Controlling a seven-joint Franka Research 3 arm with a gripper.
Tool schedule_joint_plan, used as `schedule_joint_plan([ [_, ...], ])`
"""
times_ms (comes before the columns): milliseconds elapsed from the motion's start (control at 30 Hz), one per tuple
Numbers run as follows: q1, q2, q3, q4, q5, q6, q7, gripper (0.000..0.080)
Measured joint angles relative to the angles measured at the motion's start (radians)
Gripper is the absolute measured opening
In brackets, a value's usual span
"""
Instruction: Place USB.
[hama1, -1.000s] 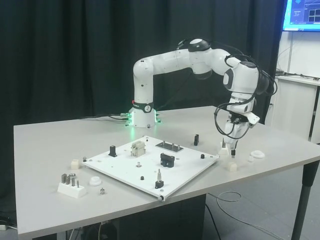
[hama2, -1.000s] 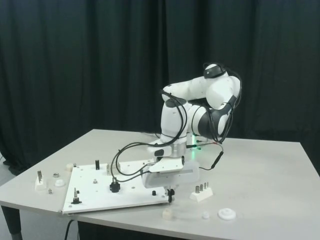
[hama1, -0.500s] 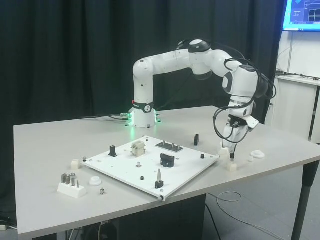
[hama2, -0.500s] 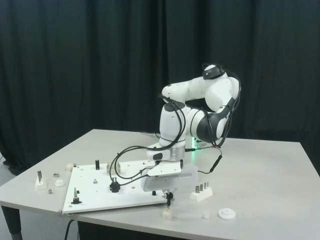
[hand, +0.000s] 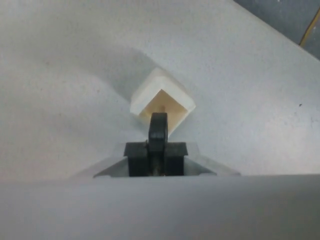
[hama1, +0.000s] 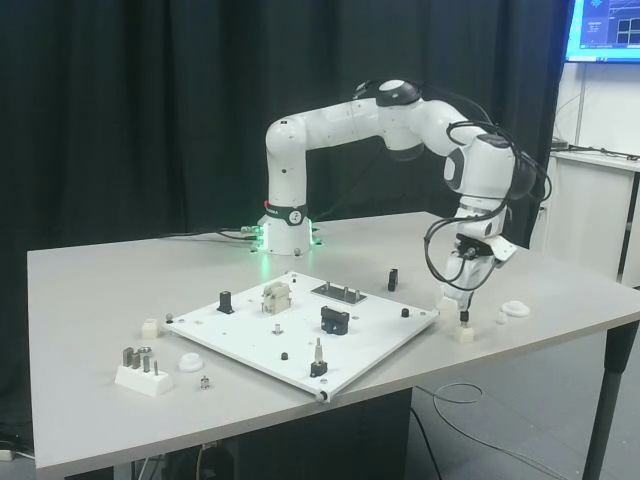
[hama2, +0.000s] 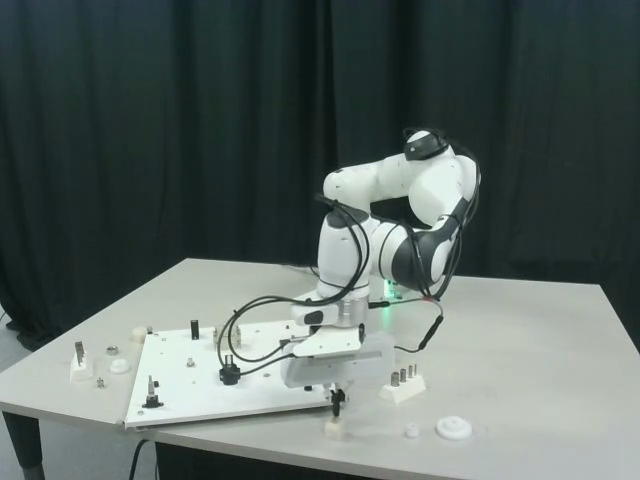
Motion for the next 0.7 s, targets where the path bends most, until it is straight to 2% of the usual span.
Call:
schedule_joint_plan([
  [267, -0.001, 0.0, 0.014, 0.002, 0.0, 0.006, 0.0, 0.0065],
  [600, -0.002, 0.0, 0.014, 0.005, -0.001, 0.006, 0.0, 0.0065],
  [633, -0.002, 0.0, 0.013, 0.005, -0.001, 0.006, 0.0, 0.0268],
  [700, -0.003, 0.0, 0.01, 0.005, -0.003, 0.006, 0.0, 0.0268],
])
